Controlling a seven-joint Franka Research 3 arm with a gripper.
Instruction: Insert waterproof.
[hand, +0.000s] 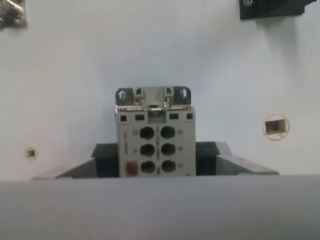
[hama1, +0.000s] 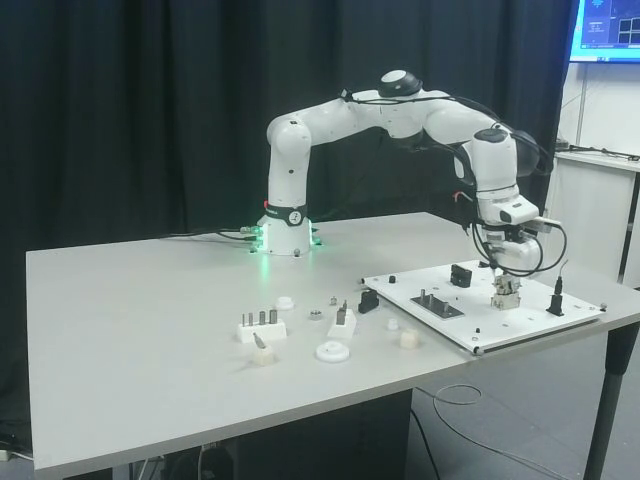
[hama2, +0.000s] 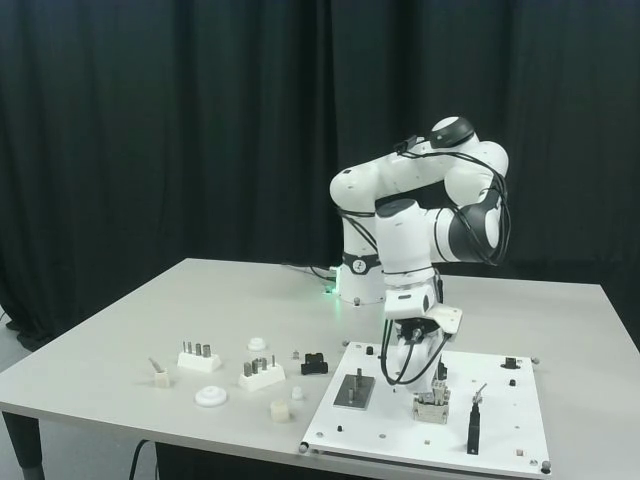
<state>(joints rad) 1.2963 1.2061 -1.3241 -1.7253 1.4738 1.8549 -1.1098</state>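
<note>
Claw (hama1: 506, 284) grips grey connector (hand: 154, 145) | white board (hama1: 520, 318) bare around it

Nothing I can read for certain. The connector (hand: 155, 145) below my wrist carries small marks beside its six holes, too faint to make out. The wall screen (hama1: 607, 30) shows illegible lines.

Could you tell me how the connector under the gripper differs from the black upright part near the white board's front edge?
The connector is a squat grey block; the black upright part is slim and tall. In the wrist view the connector shows six round sockets in two columns, while no such detail is visible on the black part. The gripper sits directly above the connector, whereas the black part stands free. Both stand on the white board.
</note>
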